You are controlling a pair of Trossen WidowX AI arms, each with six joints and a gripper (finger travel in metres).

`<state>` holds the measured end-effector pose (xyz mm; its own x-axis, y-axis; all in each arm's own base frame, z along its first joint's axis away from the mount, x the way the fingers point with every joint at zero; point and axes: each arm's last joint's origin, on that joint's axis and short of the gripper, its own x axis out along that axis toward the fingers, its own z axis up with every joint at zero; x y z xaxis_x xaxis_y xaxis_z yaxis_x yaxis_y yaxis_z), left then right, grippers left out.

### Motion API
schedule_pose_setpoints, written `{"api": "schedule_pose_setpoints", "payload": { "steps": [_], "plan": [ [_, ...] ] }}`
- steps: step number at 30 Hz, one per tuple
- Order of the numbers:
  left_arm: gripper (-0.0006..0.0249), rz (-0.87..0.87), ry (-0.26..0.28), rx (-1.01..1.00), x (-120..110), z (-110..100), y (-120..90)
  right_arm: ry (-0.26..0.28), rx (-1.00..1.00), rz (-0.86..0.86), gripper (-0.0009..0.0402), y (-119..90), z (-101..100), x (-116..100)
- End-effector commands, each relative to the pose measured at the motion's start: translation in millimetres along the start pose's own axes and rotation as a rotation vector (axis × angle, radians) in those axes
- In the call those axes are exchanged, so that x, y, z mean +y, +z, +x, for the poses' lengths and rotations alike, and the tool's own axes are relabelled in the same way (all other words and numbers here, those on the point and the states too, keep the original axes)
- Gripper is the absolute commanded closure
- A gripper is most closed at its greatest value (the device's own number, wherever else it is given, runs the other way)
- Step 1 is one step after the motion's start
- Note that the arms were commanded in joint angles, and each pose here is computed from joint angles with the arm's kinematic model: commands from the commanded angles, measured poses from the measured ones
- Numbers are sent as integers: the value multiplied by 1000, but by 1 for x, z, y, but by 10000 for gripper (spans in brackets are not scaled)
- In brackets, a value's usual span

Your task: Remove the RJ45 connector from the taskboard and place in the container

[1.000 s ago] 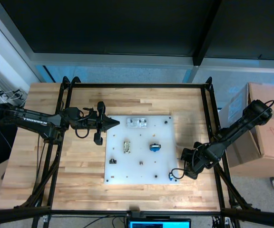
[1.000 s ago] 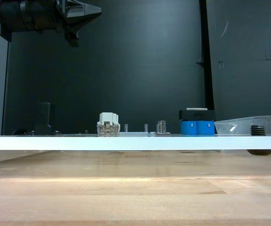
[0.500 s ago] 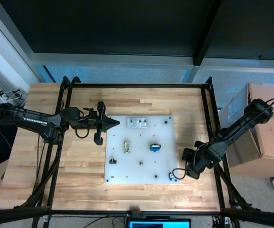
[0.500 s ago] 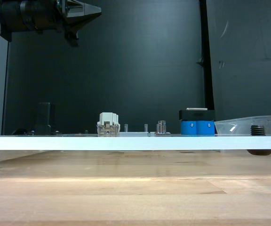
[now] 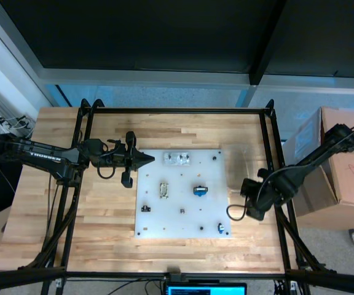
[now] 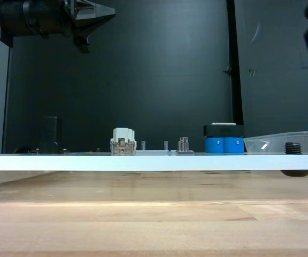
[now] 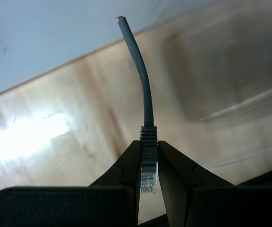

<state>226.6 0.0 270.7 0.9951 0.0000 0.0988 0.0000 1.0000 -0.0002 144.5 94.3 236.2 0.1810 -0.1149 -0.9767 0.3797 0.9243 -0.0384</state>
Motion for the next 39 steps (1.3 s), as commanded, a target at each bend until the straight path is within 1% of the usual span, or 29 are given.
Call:
{"api": "schedule_pose_setpoints", "payload": {
  "steps": [1, 4, 8, 10, 13, 20, 23, 25, 27, 31, 36, 39],
  "plan": [
    [243, 0, 0, 0, 0, 0, 0, -12, -30, 10, 393, 10, -5, -14],
    [243, 0, 0, 0, 0, 0, 0, -28, -29, 5, 393, 17, -1, -27],
    [243, 0, 0, 0, 0, 0, 0, -99, -38, 0, 392, 25, 10, -42],
    [243, 0, 0, 0, 0, 0, 0, -107, -38, -7, 381, 28, 15, -47],
    [243, 0, 0, 0, 0, 0, 0, -105, -44, -15, 338, 30, 21, -49],
    [243, 0, 0, 0, 0, 0, 0, -107, -42, -4, 204, 27, 28, -50],
    [243, 0, 0, 0, 0, 0, 0, -105, -43, -4, 163, 28, 28, -50],
    [243, 0, 0, 0, 0, 0, 0, -98, -53, -2, 147, 29, 25, -49],
    [243, 0, 0, 0, 0, 0, 0, -82, -75, -6, 142, 32, 19, -48],
    [243, 0, 0, 0, 0, 0, 0, -36, -132, -52, 148, 41, 2, -44],
    [243, 0, 0, 0, 0, 0, 0, 35, -258, -114, 180, 54, -16, -39],
    [243, 0, 0, 0, 0, 0, 0, 96, -396, -199, 208, 61, -24, -35]
  ]
}}
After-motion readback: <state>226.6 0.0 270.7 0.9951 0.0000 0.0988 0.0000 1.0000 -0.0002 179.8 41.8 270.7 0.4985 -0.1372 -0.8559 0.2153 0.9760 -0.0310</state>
